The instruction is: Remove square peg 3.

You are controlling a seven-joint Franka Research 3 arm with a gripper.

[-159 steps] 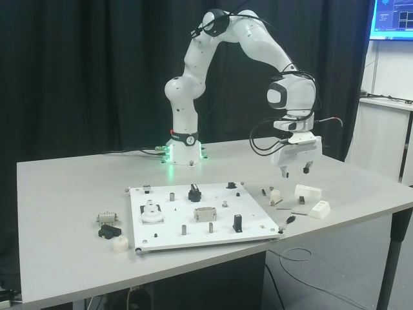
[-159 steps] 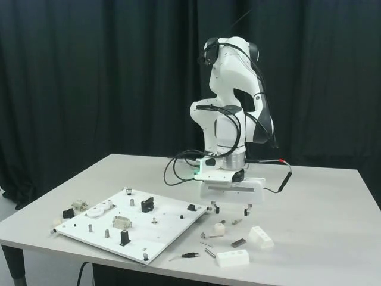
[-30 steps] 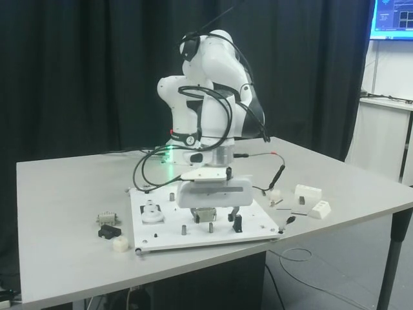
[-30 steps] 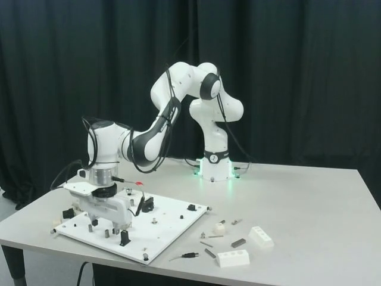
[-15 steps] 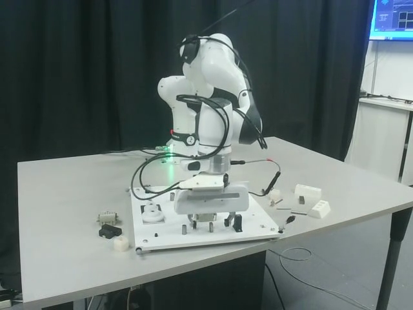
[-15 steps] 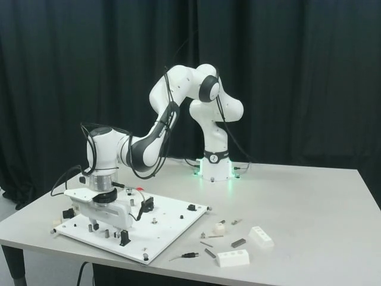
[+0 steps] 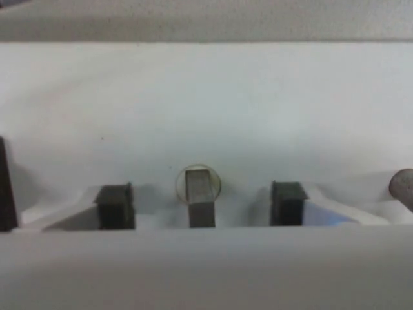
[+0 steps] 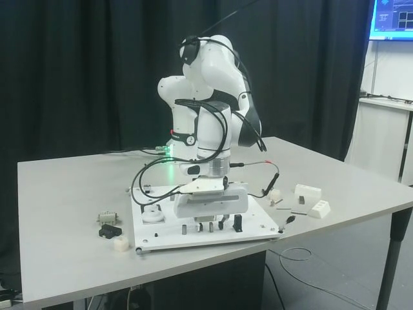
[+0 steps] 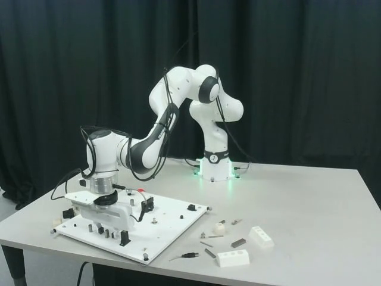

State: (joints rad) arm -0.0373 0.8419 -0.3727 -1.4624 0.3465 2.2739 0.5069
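Gripper (image 7: 201,206): standing low over the white board (image 7: 206,103), its 2 fingers spread wide, 1 fingertip (image 7: 116,205) showing on either side of the peg with a clear gap to each; gripping nothing.

Square peg 3 (image 7: 200,197): standing upright in its round seat in the board, directly between the fingertips, touching neither. In the first room view the peg (image 8: 198,227) is showing just beneath the gripper (image 8: 208,224), near the board's front edge.

Neighbouring items on the board (image 8: 258,216): 1 short grey peg (image 8: 184,229) standing just beside the gripper on the side away from the table's parts cluster; 1 black upright block (image 8: 237,223) standing just beside it on the other side; 1 white round part (image 8: 151,214) sitting farther off, near the board's rear half.

Arm (image 9: 149,140): folding forward and down from its base (image 9: 215,170), where a green light is glowing; black cables are looping off the wrist.

Loose items on the grey table (image 8: 64,187), well apart from the gripper: 1 white cap (image 8: 120,243) and 1 black connector (image 8: 108,230) lying off one edge of the board; 2 white blocks (image 8: 308,192) (image 8: 319,208) lying beyond the opposite edge.

Backdrop: black curtain (image 9: 309,77) hanging behind the table.
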